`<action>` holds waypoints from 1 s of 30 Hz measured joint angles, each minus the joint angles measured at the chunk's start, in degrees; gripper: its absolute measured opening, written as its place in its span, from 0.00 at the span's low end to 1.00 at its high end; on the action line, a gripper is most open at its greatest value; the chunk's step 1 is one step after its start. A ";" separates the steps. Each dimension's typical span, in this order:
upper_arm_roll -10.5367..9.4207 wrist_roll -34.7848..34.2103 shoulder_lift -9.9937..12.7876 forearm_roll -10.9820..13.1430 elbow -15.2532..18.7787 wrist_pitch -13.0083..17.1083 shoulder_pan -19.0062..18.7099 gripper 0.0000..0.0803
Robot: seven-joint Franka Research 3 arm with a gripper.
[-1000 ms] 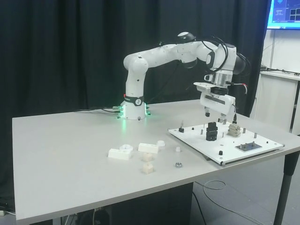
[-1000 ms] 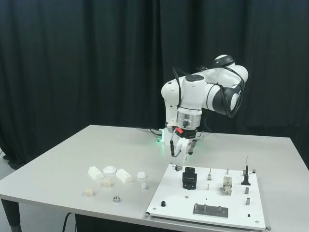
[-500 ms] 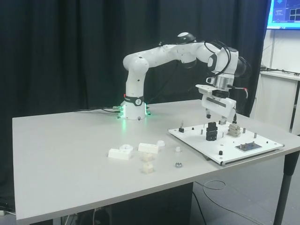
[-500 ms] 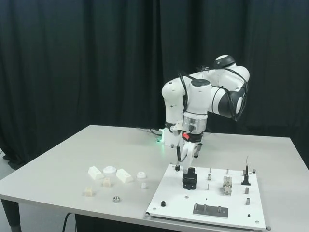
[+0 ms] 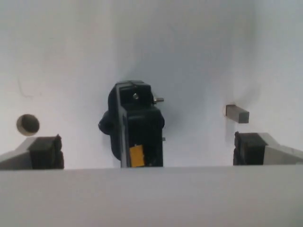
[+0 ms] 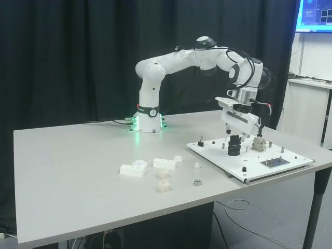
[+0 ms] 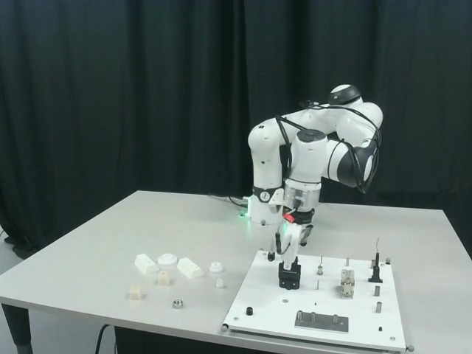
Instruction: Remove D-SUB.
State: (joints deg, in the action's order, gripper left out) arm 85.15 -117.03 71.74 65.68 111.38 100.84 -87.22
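The gripper [image 5: 147,151] hangs right above the black D-SUB [image 5: 137,130], with its two fingers [image 5: 45,152] spread wide, one on each side and not touching it. The D-SUB stands on the white board [image 7: 324,313], which lies on the grey table [image 6: 67,161]. Small white parts [image 6: 134,168] sit beside the board.

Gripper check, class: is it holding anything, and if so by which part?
Nothing. The gripper is open, its fingers apart on either side of the black D-SUB connector.
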 joint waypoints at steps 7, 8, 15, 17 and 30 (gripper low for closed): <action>-1.03 -0.09 0.00 -0.01 1.35 2.73 -0.92 1.00; -1.16 -0.09 0.00 -0.01 1.49 3.11 -0.99 1.00; -2.10 -0.09 0.00 -0.01 2.43 5.31 -1.42 1.00; -2.33 -0.09 0.00 -0.01 2.61 5.82 -1.52 1.00; -3.09 0.00 -0.01 -0.07 2.79 7.23 -1.70 1.00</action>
State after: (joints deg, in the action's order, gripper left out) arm 82.06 -117.03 71.74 65.61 114.17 108.06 -88.91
